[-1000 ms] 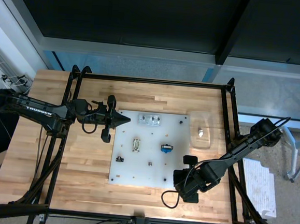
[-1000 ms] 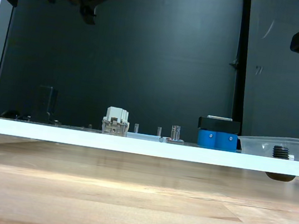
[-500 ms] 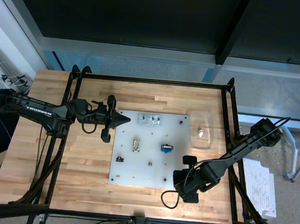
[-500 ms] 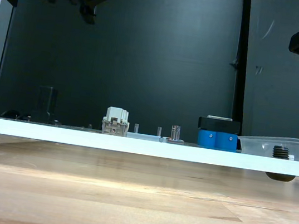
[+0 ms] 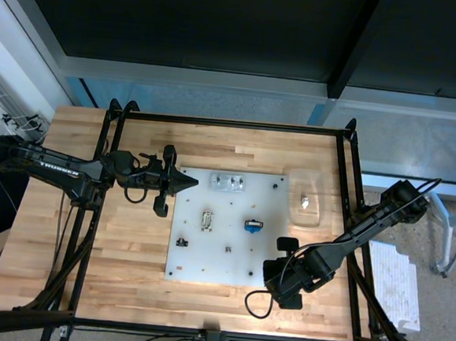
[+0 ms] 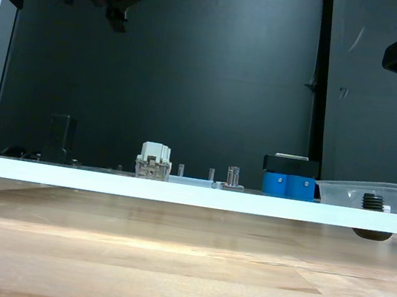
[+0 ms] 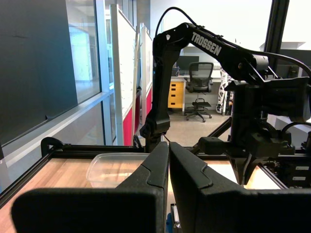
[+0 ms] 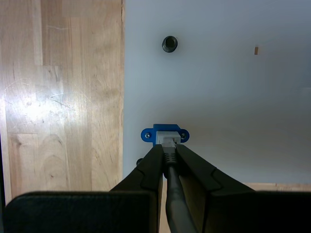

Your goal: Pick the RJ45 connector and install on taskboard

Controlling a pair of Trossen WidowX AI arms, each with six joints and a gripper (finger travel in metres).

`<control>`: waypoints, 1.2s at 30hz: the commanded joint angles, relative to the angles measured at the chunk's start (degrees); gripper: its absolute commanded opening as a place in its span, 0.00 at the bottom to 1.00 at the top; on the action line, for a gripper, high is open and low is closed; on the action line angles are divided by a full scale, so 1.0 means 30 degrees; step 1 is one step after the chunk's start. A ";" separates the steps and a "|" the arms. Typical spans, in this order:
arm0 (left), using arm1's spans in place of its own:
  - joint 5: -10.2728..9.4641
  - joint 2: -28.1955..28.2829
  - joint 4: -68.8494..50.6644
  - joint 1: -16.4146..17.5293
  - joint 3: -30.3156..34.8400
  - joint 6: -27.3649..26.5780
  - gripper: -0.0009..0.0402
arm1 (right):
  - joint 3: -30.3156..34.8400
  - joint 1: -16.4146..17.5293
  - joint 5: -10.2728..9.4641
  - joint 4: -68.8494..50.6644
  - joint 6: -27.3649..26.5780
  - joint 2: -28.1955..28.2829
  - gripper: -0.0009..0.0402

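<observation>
The right pincer (image 8: 169, 148) grasps the clear-grey RJ45 connector (image 8: 169, 140) by its dark cable (image 8: 171, 194). The plug's tip meets a small blue socket fitting (image 8: 147, 135) near a corner of the flat white perforated taskboard (image 8: 218, 87), though I cannot tell whether it is seated. The left pincer (image 5: 194, 184) hangs high above the board's left edge over the light wooden table (image 5: 127, 249), clenched on nothing.

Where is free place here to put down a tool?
Bare wood: left of the taskboard, nearward of the left gripper raised over its far-left corner, and the strip behind the board. Crowded: the near-right corner, where the right gripper holds the RJ45 connector.
</observation>
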 commanded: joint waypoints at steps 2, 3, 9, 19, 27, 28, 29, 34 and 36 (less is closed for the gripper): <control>0.0000 0.0007 0.0007 0.0000 0.0007 0.0007 0.02 | -0.0029 0.0000 0.0000 -0.0044 -0.0160 0.0051 0.02; 0.0000 0.0007 0.0007 0.0007 0.0007 0.0007 0.02 | -0.0036 -0.0007 0.0000 -0.0051 -0.0211 0.0051 0.02; 0.0000 0.0007 0.0007 0.0007 0.0007 0.0007 0.02 | -0.0058 -0.0015 -0.0007 -0.0153 -0.0262 0.0051 0.02; 0.0000 0.0007 0.0000 0.0000 0.0007 0.0007 0.02 | -0.0058 -0.0044 -0.0160 -0.0102 -0.0255 0.0022 0.02; 0.0000 0.0007 0.0007 0.0007 0.0007 0.0007 0.02 | -0.0933 -0.0044 -0.0204 0.1333 -0.0240 0.0306 0.02; 0.0000 0.0015 0.0000 0.0000 0.0007 0.0007 0.02 | -0.1166 -0.0036 -0.0226 0.1668 -0.0240 0.0306 0.02; 0.0000 0.0007 0.0007 0.0000 0.0007 0.0007 0.02 | -0.1377 -0.0044 -0.0226 0.1923 -0.0240 0.0306 0.02; 0.0000 0.0007 -0.0007 0.0007 0.0007 0.0007 0.02 | -0.1785 -0.0044 -0.0219 0.2091 -0.0189 0.0306 0.02; 0.0000 0.0007 0.0007 0.0000 0.0007 0.0007 0.02 | -0.1770 -0.0044 -0.0226 0.2091 -0.0189 0.0299 0.02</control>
